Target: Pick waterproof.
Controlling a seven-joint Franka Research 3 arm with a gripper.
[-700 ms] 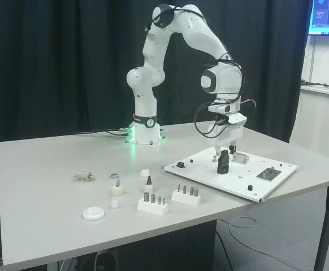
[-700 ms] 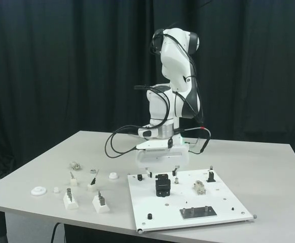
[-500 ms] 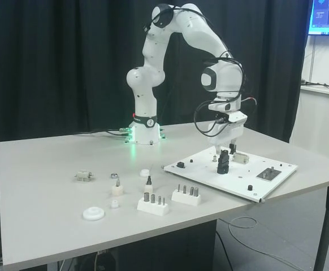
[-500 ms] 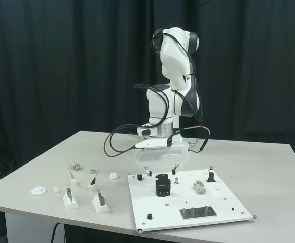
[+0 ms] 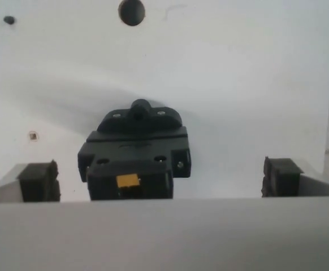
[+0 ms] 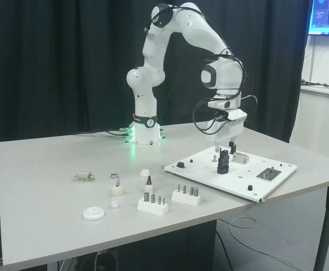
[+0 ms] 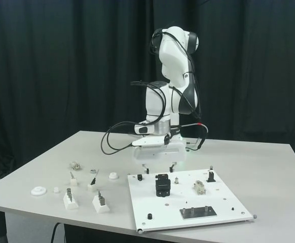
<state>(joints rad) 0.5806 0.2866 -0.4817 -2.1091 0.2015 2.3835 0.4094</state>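
On the grey table (image 6: 40, 180), near the arm's base: a flat white board (image 7: 142, 207), smooth and square-cornered; carries the waterproof connector (image 7: 162, 185) close to its middle, upright, not lifted. Beside it on the same board: a small pale metal-looking part (image 7: 199, 188), a dull grey metal plate (image 7: 198, 212) with short pins standing on it, and a few small black knobs.

Further from the arm, off the board: two low white blocks (image 7: 70, 199) (image 7: 101, 203) used as holders; hold several short grey pegs each, upright in their holes – some thick, some thin. Near them, on the bare table: a white toothed disc (image 7: 38, 191), lying flat, and some smaller white pieces, too small to tell what.

In the wrist view: the waterproof connector (image 5: 135, 152) as a chunky black block, matte like moulded plastic; has a rounded lug on one end, small screw heads on the upper face, and a small lighter square set in the front. Rests on the white board (image 5: 238, 84), which shows a plain surface with one round black knob.

Gripper (image 7: 159, 167) directly over the connector, hanging above it without contact; fingers (image 5: 37, 180) spread wide and released, one on each side of the black block, grasping nothing – clear gaps on both sides. Fingertips black, blocky, ribbed at the edges.

At the foot of the arm: a green light (image 6: 131, 135).
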